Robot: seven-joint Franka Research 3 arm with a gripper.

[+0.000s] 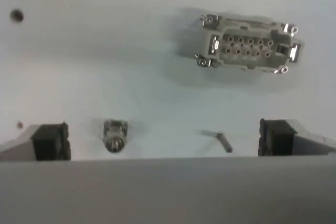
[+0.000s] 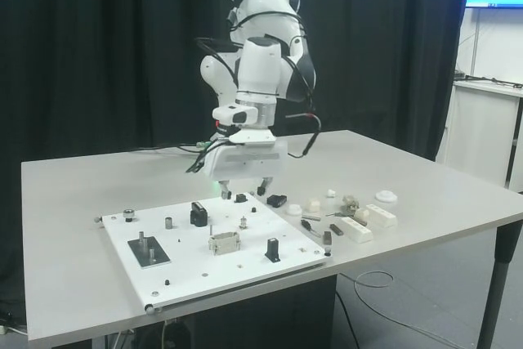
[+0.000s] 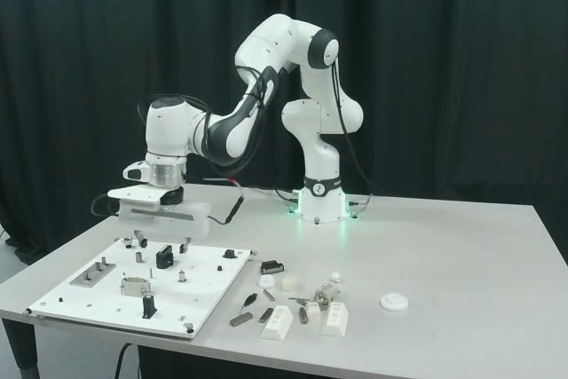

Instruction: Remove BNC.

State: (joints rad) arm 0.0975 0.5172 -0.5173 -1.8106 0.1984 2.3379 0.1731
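Currently we see the claw [image 1: 163, 140] open and empty, its black fingertips [image 1: 51, 141] wide apart above the white square board [image 2: 245, 271] at the bench's [image 2: 98, 194] front edge. We find the small metal BNC connector [image 1: 115, 135] upright mid-board, between the fingertips, near the grey multi-pin rectangular socket [image 1: 248, 46].

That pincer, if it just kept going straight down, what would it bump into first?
Probably the white board. In the wrist view the open pincer hangs above bare board, with the BNC connector just inside one finger; depth is unclear.
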